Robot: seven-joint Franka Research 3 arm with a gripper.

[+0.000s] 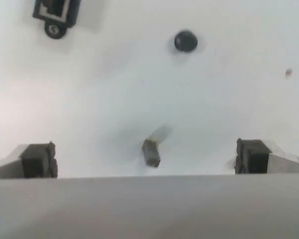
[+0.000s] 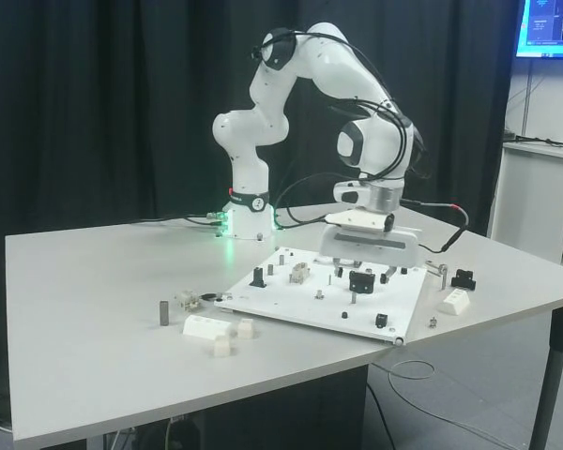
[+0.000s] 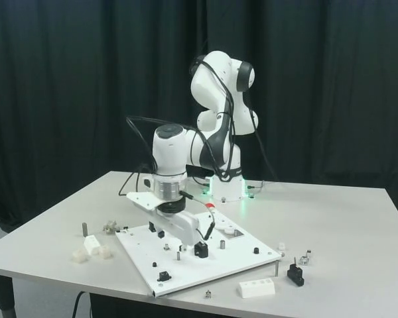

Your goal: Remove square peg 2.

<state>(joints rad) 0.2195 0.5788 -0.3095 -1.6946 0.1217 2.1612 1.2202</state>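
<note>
Tool [image 1: 144, 158] spread wide above the white board [image 2: 291, 305], square peg [image 1: 151, 152] upright between the fingers near the board's middle; off-centre closing could tilt or jam it.

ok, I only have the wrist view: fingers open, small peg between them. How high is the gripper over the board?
Observer: Low over the white board, near its middle. Whether the gripper touches it, I cannot tell.
Operator: Anything loose off the board?
Observer: Yes. White blocks and an upright grey peg stand on the grey table beside the board.
Operator: And on the board's other side?
Observer: A single white block and a black part lie on the table there.
</note>
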